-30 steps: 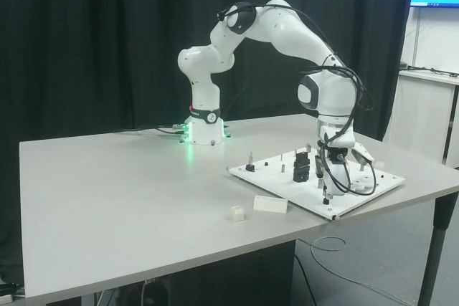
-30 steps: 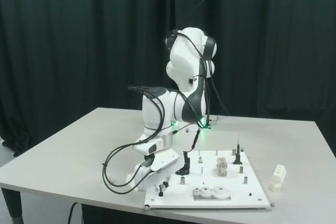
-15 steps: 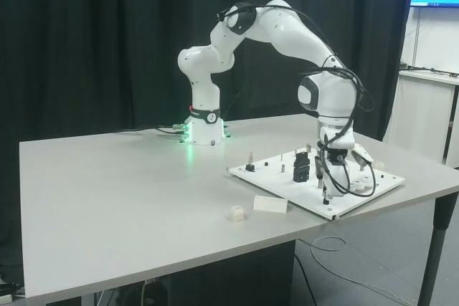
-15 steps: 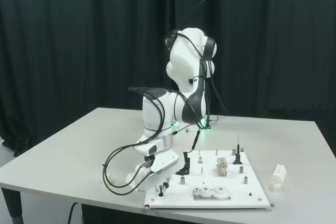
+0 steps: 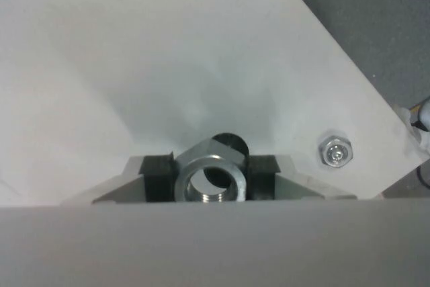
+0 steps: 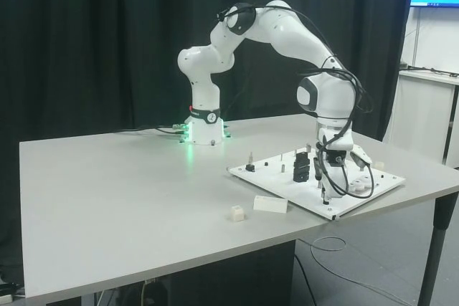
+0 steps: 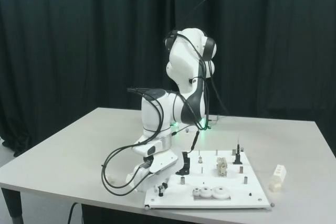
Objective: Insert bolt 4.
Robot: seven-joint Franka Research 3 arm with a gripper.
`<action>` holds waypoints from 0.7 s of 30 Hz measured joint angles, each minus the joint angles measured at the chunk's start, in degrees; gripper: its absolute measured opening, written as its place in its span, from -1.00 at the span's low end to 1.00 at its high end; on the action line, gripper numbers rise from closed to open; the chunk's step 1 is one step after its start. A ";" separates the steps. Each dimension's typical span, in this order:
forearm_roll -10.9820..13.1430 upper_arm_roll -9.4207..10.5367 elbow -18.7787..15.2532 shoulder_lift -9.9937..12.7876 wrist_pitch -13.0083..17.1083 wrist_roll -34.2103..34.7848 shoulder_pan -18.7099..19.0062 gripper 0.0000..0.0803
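The gripper (image 6: 325,193) works low at the near corner of the white board (image 6: 373,190), where a hex screw head (image 5: 334,154) sits close by on the board's edge. Toward the board's middle stand a black connector block (image 6: 302,165), thin upright pegs (image 7: 199,159) and a row of white gears (image 7: 211,193), crowding any path across. On the bare grey table (image 6: 122,191) beside the board lie a flat white block (image 6: 270,204) and a small white cube (image 6: 237,213); beyond them the surface is open.
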 joint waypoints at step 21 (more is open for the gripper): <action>0.44 0.01 0.09 0.14 0.52 0.70 -0.07 -0.44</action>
